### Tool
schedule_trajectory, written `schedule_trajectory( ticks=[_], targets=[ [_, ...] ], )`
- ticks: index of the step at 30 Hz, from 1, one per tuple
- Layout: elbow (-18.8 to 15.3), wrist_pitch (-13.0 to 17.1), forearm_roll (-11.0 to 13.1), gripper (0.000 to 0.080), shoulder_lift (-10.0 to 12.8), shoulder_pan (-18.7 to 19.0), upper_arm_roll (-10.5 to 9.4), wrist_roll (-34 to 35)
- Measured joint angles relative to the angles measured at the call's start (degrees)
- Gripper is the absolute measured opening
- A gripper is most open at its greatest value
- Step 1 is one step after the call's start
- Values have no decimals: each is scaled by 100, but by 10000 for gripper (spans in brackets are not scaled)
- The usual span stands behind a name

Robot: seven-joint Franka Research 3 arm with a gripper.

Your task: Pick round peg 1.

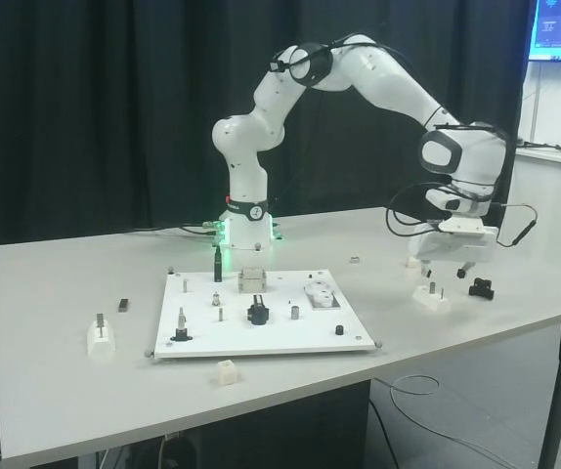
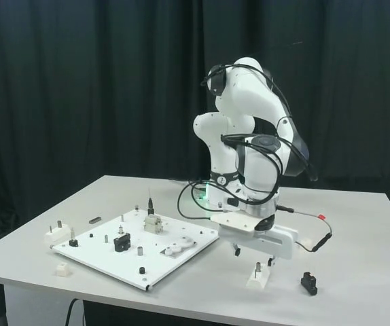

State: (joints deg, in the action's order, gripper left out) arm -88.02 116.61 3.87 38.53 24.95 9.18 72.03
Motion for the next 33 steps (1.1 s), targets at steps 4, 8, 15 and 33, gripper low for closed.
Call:
schedule_trajectory(
  ticks=[4, 8, 15, 33],
  targets=[
    [-155, 231, 4, 800, 1, 0, -10, -5],
    [-293, 433, 7, 800, 2, 0, -27, -6],
    [-464, 685, 11, 800, 3, 0, -59, -6],
    [-701, 1093, 20, 800, 12, 0, -128, -6]
  ],
)
